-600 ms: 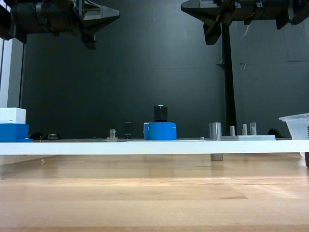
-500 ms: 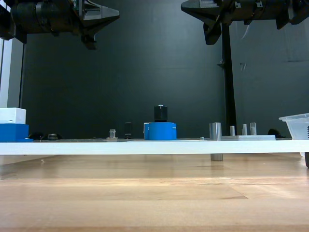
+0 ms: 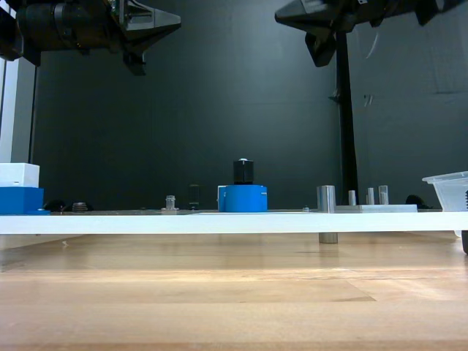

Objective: Pick the 16mm cylinder and place it in the container

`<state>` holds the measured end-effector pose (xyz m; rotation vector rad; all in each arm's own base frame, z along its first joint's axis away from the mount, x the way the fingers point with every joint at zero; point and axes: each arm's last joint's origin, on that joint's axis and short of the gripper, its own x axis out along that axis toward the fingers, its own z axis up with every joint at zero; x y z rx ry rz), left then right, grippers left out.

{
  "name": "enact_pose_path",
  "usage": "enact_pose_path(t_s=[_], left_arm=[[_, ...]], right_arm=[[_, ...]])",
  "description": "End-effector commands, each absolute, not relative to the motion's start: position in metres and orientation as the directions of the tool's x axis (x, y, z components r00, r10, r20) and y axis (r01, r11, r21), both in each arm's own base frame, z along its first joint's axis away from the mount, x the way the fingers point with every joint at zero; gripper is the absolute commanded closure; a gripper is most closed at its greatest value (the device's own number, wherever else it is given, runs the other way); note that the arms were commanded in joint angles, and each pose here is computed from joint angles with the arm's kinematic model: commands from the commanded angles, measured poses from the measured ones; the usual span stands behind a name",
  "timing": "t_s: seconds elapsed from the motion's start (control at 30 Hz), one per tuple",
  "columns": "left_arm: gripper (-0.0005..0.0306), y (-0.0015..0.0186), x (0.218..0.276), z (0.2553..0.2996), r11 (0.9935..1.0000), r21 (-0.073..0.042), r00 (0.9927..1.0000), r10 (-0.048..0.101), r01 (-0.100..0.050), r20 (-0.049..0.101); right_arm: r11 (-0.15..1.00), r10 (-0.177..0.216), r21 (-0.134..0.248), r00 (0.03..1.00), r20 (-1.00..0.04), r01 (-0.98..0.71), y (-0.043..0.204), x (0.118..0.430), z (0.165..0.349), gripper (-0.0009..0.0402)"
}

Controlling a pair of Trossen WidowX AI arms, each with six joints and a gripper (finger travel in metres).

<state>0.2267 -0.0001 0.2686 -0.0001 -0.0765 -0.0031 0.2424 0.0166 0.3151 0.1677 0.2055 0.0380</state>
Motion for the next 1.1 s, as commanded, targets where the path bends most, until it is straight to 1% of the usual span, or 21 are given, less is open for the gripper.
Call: enact_pose_path(t_s=[0.03,0.17,0.3,0.37,0.53,0.73,0.93,1.1], left_arm=[[0.0300,-0.0001,0.2268,0.2686,0.99999,0.000,0.99707,-0.003,0.003,0.076],[0.0300,-0.0001,0.2268,0.2686,0.99999,0.000,0.99707,-0.003,0.003,0.076],[0.0300,-0.0001,0.2268,0.2686,0.99999,0.000,0.99707,-0.003,0.003,0.076],[0.0300,-0.0001,0.2268,0.2686,0.99999,0.000,0.99707,-0.003,0.003,0.076],[0.0300,-0.0001,0.2268,0.2686,1.00000,0.000,0.99707,-0.003,0.003,0.076],[0.0300,-0.0001,0.2268,0.2686,0.99999,0.000,0.99707,-0.003,0.003,0.076],[0.0300,0.0000,0.2268,0.2686,1.00000,0.000,0.99707,-0.003,0.003,0.076],[0.0300,-0.0001,0.2268,0.2686,1.00000,0.000,0.99707,-0.003,0.003,0.076]], right_arm=[[0.987,0.052,0.162,0.943,-0.328,0.002,0.016,0.239,0.320,0.0393],[0.988,0.050,0.152,0.891,-0.451,0.022,0.017,0.233,0.328,0.0393],[0.989,0.043,0.143,0.839,-0.542,0.041,0.016,0.228,0.338,0.0393],[0.991,0.042,0.130,0.810,-0.584,0.043,0.016,0.226,0.342,0.0393],[0.993,0.021,0.099,0.721,-0.692,0.067,0.016,0.227,0.349,0.0393],[0.994,0.015,0.082,0.632,-0.775,0.076,0.017,0.234,0.359,0.0393],[0.997,0.013,0.051,0.540,-0.841,0.056,0.020,0.244,0.369,0.0393],[0.999,0.020,0.041,0.479,-0.878,0.033,0.025,0.252,0.372,0.0393]])
